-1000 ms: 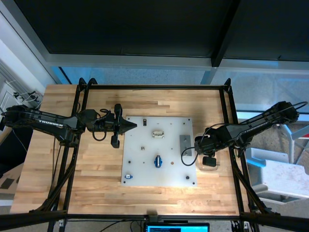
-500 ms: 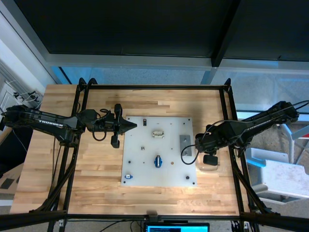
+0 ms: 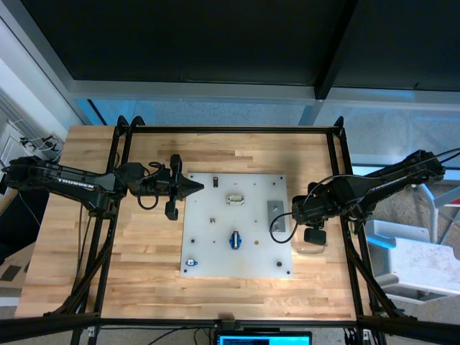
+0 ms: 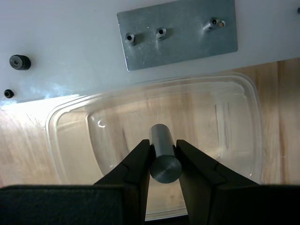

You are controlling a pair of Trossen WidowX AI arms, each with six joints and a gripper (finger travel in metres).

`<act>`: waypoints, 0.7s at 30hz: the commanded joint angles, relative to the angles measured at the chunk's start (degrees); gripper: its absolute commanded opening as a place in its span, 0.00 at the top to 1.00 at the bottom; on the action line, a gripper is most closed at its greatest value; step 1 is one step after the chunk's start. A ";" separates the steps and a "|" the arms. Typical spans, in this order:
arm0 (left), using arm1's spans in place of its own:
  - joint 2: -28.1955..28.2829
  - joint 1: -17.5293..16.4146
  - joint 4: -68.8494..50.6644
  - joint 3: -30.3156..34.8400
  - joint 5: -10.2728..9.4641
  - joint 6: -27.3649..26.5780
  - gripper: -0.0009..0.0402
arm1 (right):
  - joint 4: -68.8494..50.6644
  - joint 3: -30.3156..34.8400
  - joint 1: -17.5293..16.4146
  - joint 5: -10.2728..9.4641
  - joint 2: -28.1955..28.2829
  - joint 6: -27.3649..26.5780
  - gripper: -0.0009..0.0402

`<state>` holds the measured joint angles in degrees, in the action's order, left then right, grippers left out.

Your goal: Pick the 16mm cylinder and place it in the taskboard

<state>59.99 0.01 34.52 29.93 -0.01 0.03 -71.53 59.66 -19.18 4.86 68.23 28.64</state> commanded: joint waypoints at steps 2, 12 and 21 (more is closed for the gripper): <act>0.02 -0.02 0.00 0.02 0.00 0.02 0.98 | 0.07 -0.15 0.00 0.07 0.02 -0.59 0.94; 0.02 0.00 0.00 0.02 0.00 0.02 0.98 | 1.14 -0.15 -0.04 0.02 1.60 -0.57 0.94; 0.02 -0.02 0.00 0.02 0.00 0.00 0.98 | 5.49 -0.13 -0.20 -0.44 4.90 -0.35 0.94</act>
<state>60.01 0.01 34.52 29.95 -0.03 0.03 -66.59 59.53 -19.31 4.58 72.69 28.14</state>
